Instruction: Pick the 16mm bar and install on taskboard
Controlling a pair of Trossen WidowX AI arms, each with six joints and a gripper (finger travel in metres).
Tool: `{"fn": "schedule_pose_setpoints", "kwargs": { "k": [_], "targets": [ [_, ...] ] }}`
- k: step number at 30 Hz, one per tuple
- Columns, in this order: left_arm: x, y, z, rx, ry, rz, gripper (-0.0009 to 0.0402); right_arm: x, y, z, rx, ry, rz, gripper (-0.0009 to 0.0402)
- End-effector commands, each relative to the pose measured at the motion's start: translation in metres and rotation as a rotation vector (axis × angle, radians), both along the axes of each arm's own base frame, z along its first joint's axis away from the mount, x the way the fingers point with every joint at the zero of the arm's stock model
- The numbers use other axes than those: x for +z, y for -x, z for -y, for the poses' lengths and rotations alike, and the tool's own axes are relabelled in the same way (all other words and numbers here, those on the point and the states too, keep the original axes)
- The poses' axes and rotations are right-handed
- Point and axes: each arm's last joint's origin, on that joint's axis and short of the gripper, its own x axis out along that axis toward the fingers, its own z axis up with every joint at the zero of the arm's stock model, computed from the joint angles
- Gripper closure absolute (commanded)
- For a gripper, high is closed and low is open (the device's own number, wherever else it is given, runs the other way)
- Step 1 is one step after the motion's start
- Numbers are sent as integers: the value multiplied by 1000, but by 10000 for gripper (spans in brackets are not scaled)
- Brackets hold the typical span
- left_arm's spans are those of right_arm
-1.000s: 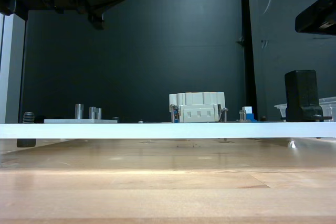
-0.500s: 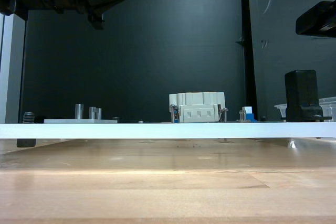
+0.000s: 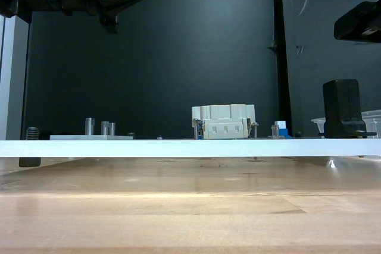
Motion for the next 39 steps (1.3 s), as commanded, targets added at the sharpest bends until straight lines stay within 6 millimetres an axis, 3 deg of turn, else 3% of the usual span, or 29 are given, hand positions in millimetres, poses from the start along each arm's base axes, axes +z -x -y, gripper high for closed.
{"fn": "schedule_pose_setpoints", "kwargs": {
  "k": [1,39],
  "targets": [
    [0,0,0,0,0,0,393,0,0,0,2,0,1,393],
    [0,0,0,0,0,0,393,-2,1,2,0,12,9,393]
  ]
}}
